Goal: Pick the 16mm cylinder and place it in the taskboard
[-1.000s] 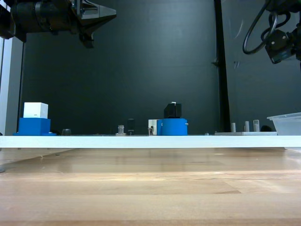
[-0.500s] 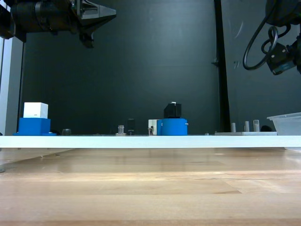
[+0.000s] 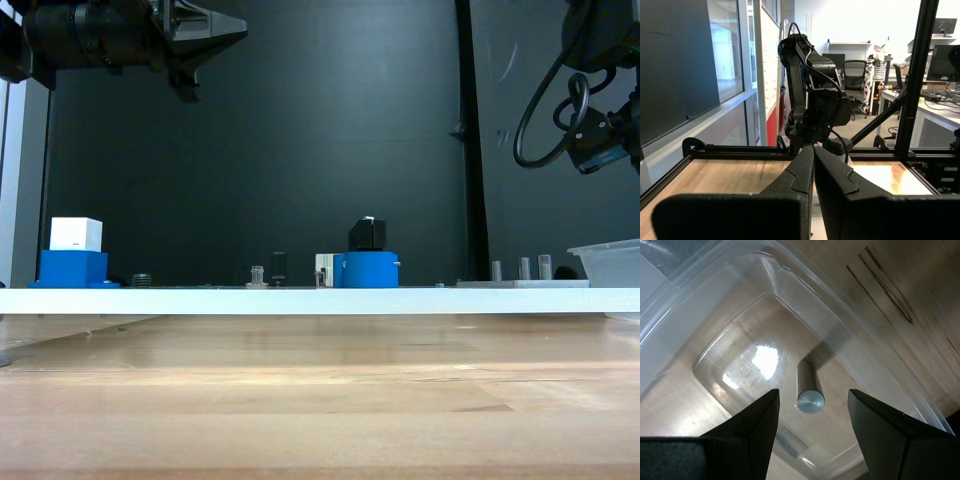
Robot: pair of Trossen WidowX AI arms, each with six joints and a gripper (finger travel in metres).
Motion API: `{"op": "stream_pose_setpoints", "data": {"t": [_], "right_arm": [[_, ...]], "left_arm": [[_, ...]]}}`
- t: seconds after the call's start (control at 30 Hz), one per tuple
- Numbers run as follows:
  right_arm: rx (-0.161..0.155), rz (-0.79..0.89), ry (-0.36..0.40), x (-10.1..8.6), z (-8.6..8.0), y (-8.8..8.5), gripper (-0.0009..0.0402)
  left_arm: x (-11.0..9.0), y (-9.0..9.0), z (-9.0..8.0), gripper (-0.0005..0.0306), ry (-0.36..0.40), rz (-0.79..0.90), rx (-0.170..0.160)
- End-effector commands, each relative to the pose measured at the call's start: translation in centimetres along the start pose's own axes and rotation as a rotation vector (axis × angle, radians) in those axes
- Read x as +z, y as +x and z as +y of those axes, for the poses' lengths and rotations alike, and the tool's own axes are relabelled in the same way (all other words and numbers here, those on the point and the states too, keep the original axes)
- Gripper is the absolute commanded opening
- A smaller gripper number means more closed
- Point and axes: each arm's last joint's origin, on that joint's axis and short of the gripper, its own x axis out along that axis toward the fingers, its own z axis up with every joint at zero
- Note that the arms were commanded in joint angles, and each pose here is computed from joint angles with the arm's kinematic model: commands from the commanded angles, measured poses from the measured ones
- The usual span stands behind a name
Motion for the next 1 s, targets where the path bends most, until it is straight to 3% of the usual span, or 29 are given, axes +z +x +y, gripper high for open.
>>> {"op": "stream_pose_setpoints", "data": {"t": [0.03, 0.4, 0.67, 1.0], "right_arm": [[0.001, -0.001, 0.012, -0.1, -0.1, 0.3, 0.019], [0.023, -0.011, 0.027, -0.2, -0.2, 1.6, 0.0187], [0.012, -0.005, 0.023, -0.2, 0.0, 2.2, 0.0178], [0.021, 0.013, 0.021, -0.2, 0.0, 2.3, 0.0152]], "left_arm": [[0.0, 0.0, 0.0, 0.0, 0.0, 0.0, 0.0], [0.0, 0.0, 0.0, 0.0, 0.0, 0.0, 0.0], [0.0, 0.0, 0.0, 0.0, 0.0, 0.0, 0.0], [0.0, 0.0, 0.0, 0.0, 0.0, 0.0, 0.0]]}}
